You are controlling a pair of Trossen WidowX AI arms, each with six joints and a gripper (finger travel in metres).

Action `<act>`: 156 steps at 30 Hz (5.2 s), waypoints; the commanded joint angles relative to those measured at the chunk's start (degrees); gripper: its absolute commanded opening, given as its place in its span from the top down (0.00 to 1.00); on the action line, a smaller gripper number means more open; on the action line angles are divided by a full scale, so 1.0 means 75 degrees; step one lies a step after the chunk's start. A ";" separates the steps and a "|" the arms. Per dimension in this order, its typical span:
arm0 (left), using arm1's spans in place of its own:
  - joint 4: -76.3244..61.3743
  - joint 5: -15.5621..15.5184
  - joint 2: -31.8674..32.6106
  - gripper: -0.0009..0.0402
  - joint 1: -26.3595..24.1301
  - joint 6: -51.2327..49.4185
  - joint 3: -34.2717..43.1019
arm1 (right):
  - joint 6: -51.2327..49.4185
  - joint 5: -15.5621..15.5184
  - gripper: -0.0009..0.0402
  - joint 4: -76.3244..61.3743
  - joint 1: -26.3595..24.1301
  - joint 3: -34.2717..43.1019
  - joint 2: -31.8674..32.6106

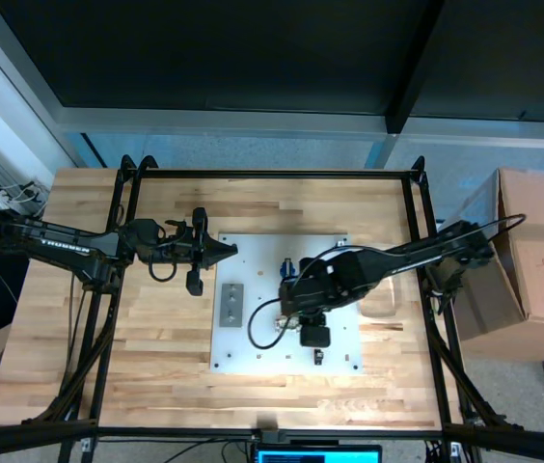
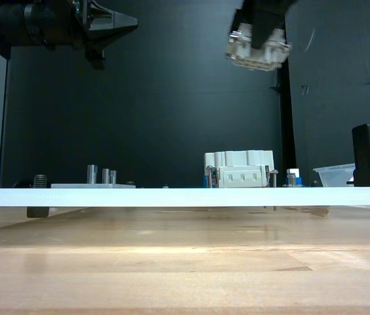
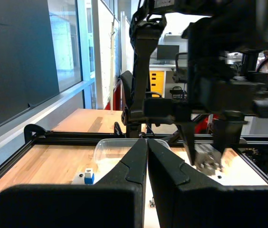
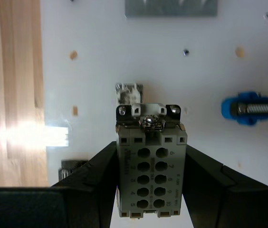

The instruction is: Remove the HAN10E connector from the taskboard and place in the container

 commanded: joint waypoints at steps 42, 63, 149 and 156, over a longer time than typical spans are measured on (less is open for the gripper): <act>-0.0035 0.0003 0.0000 0.98 0.0003 0.0000 0.0000 | 0.2751 0.0944 0.93 -0.0326 -0.0140 -0.5499 -0.5528; -0.0035 0.0003 0.0000 0.98 0.0003 0.0000 0.0000 | 0.3940 0.0522 0.93 0.0726 -0.0146 -0.7487 -0.5587; -0.0035 0.0003 0.0000 0.98 0.0003 0.0000 0.0000 | 0.4328 0.0466 0.93 0.1891 -0.0143 -0.8798 -0.5587; -0.0035 0.0003 0.0000 0.98 0.0003 0.0000 0.0000 | 0.4328 0.0463 0.93 0.1894 -0.0146 -0.8798 -0.5587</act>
